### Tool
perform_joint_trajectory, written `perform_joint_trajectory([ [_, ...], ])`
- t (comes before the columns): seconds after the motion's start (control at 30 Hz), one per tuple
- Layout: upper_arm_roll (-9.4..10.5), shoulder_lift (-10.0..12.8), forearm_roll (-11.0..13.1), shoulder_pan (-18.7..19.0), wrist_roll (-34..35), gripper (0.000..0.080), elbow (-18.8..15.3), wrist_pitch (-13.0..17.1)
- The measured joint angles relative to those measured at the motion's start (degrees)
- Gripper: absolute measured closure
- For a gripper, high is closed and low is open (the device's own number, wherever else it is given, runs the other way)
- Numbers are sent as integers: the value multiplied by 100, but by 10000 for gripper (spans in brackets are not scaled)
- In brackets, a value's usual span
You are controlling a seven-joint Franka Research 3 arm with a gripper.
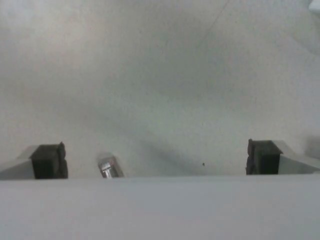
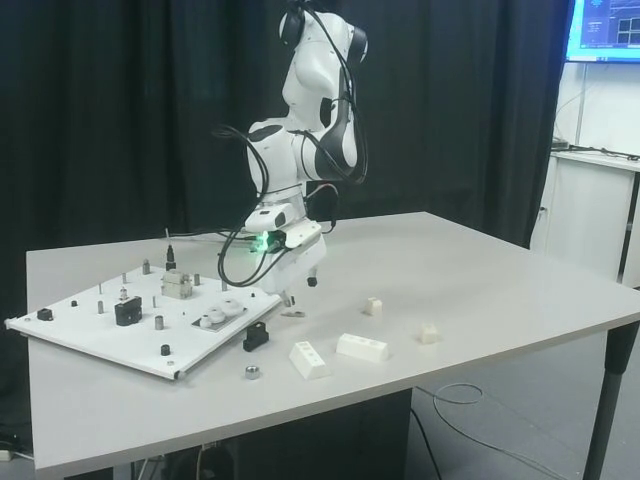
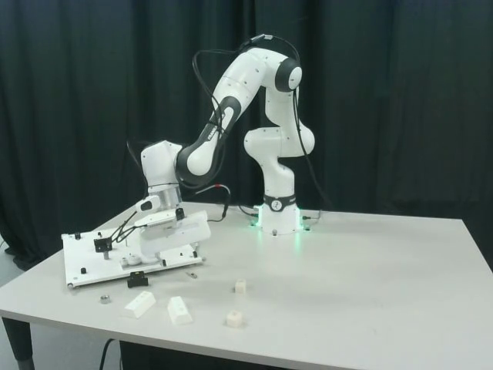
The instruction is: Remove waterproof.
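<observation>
In the wrist view my gripper [image 1: 155, 160] is open, its two black fingertips [image 1: 49, 161] far apart over the grey table. A small shiny metal part [image 1: 109, 166] lies on the table between them, close to one fingertip and touching neither. In the first room view the gripper [image 2: 288, 298] hangs low, just off the near corner of the white board [image 2: 90, 335], with the small part [image 2: 296, 312] under it. From the second room view the gripper [image 3: 194, 260] and the part [image 3: 190, 274] show beside the board [image 3: 81, 266]. Nothing is held.
The board carries several pegs and fittings, including a metal block [image 2: 178, 286] and a black piece [image 2: 128, 312]. Near its front edge lie a black clip [image 2: 257, 337] and a round metal nut [image 2: 252, 372]. Two white blocks [image 2: 308, 359] [image 2: 362, 346] and two small cubes [image 2: 374, 306] [image 2: 428, 332] lie on the table.
</observation>
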Motion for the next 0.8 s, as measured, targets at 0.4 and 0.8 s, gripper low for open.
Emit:
perform_joint_trajectory([
  [0.4,-62,-41,-432,10,-4,3,-3,133],
  [0.8,-484,-270,-1245,11,-4,3,-119,168],
])
